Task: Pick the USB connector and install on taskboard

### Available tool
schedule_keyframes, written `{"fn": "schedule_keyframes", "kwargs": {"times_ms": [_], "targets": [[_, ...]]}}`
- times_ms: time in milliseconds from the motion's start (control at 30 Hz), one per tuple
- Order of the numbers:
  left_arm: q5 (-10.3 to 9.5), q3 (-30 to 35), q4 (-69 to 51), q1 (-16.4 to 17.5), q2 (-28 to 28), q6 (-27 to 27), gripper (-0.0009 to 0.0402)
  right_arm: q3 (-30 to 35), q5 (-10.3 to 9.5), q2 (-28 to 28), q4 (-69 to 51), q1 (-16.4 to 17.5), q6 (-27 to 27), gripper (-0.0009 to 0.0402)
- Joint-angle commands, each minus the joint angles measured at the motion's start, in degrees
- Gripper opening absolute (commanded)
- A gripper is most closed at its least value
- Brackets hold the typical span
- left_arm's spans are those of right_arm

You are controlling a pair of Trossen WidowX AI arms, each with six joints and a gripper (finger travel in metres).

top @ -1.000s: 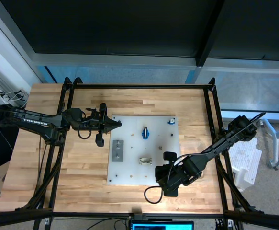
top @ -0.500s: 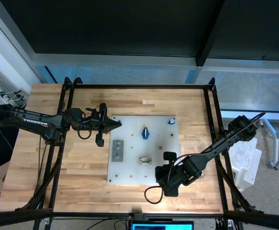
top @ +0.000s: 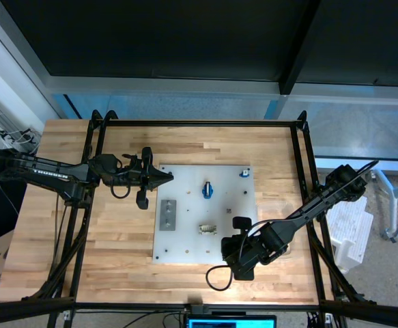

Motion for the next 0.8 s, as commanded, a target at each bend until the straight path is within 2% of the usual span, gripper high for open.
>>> {"fn": "schedule_keyframes", "kwargs": {"times_ms": [33,300,433,800], "targets": [[0.02,0.0,0.0,0.0,0.0,0.0,0.0,0.0,-0.02,0.0,0.1,0.0,0.0,0.0],[0.02,0.0,0.0,0.0,0.0,0.0,0.0,-0.2,-0.17,0.0,0.1,0.0,0.0,0.0],[0.02,0.0,0.0,0.0,0.0,0.0,0.0,-0.7,-0.98,0.0,0.9,0.0,0.0,0.0],[0.02,0.0,0.0,0.0,0.0,0.0,0.0,-1.9,-0.98,0.0,2.0,0.0,-0.6,0.0]]}}
